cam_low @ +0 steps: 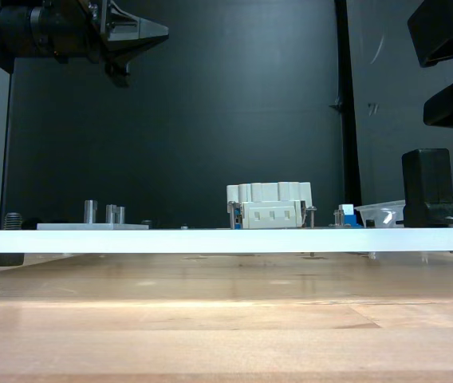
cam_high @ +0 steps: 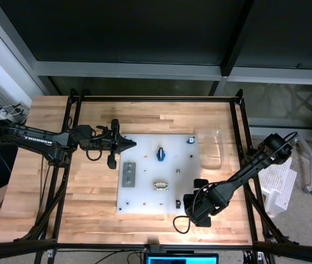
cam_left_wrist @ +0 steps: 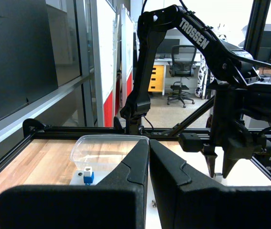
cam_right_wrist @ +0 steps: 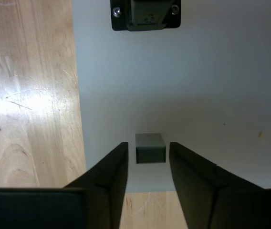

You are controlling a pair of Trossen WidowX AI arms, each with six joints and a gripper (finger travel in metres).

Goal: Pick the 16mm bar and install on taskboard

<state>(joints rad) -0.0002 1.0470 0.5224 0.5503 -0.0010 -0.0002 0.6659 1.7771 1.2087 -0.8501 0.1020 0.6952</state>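
Right gripper (cam_right_wrist: 148, 146): pointed straight down over the near right corner of the taskboard (cam_high: 145, 181), jaws moderately apart and gripping nothing.
Grey piece (cam_right_wrist: 150, 149): sat on the white panel between the two fingers, a sliver of board showing on either side. We judged it touched neither finger.
Bar: we took the grey piece for the 16mm bar seen end-on, though we could not be sure.
Left gripper (cam_high: 129, 144): hovered above the far left edge of the taskboard with its fingers pressed together, carrying nothing.
Black connector (cam_right_wrist: 145, 13): fixed to the board near the grey piece, well clear of the jaws.
Clear tray (cam_high: 211, 149): lay on the tabletop (cam_high: 90, 209) just beside the taskboard's right edge. We could not make out its contents.
Progress: if that piece was the bar, we judged the carry finished and the bar at the board.
Left to do: we could not tell whether it was fully seated. If so, only lifting the arm away remained; if not, a re-grip and a push down.
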